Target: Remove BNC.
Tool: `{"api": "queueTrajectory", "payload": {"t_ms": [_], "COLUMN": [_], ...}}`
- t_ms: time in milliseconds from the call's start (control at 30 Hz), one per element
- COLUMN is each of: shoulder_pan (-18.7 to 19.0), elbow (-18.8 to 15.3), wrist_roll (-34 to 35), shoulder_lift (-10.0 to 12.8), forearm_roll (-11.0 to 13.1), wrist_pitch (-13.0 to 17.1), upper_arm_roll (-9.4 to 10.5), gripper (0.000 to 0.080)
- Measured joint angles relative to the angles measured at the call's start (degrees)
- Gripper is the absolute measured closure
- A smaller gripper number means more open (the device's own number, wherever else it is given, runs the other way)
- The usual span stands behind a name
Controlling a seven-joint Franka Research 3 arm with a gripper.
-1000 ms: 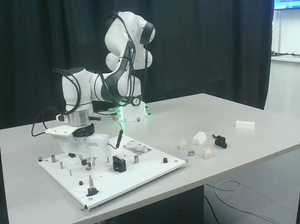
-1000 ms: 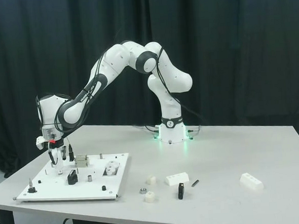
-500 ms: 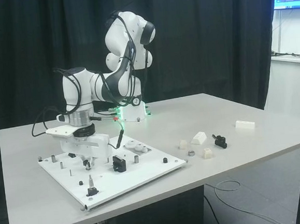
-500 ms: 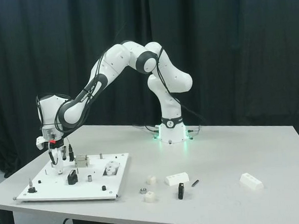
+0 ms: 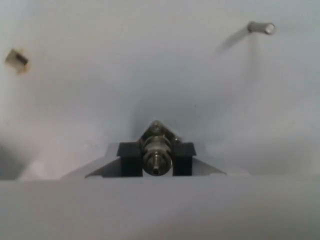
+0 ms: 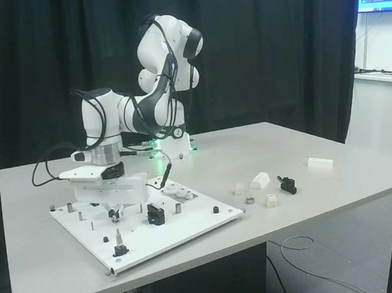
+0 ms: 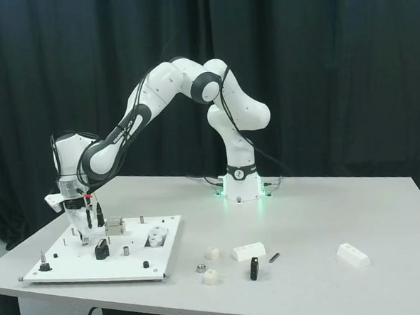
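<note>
Spreading across the lower half of both room views is the grey tabletop (image 6: 305,151), and on its left part lies the white board (image 7: 74,269) that I hang over. My white arm (image 7: 170,88) arches from its base at the middle of the second room view down to the left side of the frame. My fingers (image 6: 112,209) point straight down at the board's rear half. In the wrist view, just below centre, the BNC (image 5: 156,150) stands up toward the camera as a small metal barrel with a centre pin. My two black fingertips (image 5: 129,159) sit closed against its two sides, touching it as far as I can make out. Lower middle of the first room view, a black block (image 6: 156,214) stands on the board. Small white blocks (image 6: 260,181) lie on the tabletop at centre right. A metal pin (image 5: 261,27) rises from the board in the upper right of the wrist view.
</note>
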Motion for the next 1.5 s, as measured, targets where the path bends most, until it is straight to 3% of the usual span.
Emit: {"api": "queueTrajectory", "payload": {"t_ms": [533, 1500], "shoulder_pan": [-0.12, -0.53], "elbow": [-0.01, -0.28], "wrist_roll": [-27.71, -56.54], "shoulder_lift": [-0.05, -0.18], "forearm_roll": [0.48, 2.87], "wrist_pitch": [-0.15, -0.37], "upper_arm_roll": [-0.08, -0.26], "gripper": [0.0678, 0.0678]}}
